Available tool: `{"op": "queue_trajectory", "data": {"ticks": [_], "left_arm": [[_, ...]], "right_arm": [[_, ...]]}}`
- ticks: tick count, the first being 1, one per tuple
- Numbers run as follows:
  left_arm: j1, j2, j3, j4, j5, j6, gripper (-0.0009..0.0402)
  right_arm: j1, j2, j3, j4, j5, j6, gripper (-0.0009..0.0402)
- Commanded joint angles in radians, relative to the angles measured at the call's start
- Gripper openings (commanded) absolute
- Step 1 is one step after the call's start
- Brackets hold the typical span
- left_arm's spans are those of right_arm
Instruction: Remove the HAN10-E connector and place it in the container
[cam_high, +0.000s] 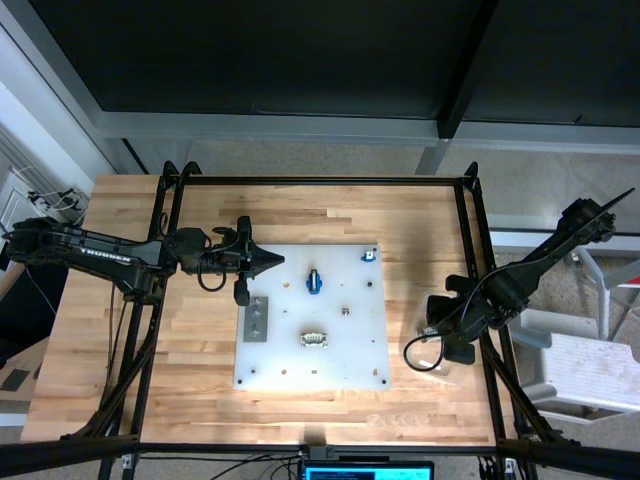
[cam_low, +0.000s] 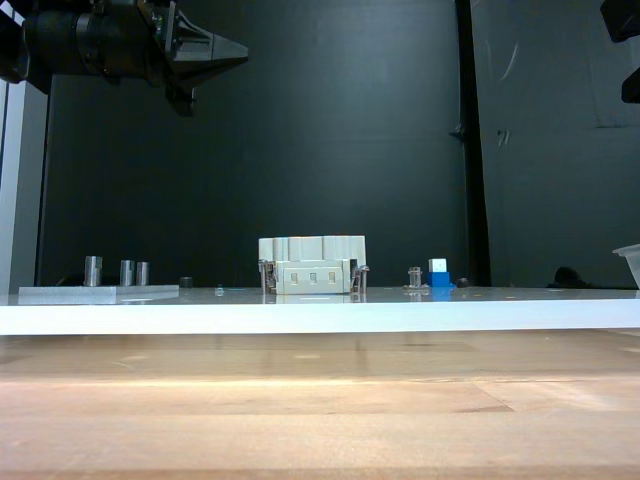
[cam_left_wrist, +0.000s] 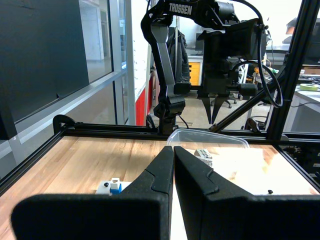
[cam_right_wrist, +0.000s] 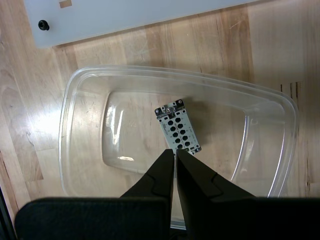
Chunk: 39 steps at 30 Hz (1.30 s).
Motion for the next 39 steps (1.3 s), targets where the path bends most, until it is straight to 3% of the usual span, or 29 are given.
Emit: {"op": "queue_trajectory", "data": {"ticks": [1, 39], "left_arm": [[0.000, 0.000, 0.000, 0.001, 0.000, 0.000, 0.0000], [0.000, 0.000, 0.000, 0.000, 0.000, 0.000, 0.0000]], "right_arm": [[0.000, 0.001, 0.000, 0.001, 0.000, 0.000, 0.0006], [0.000, 0.001, 0.000, 0.035, 0.000, 0.000, 0.0007]]}}
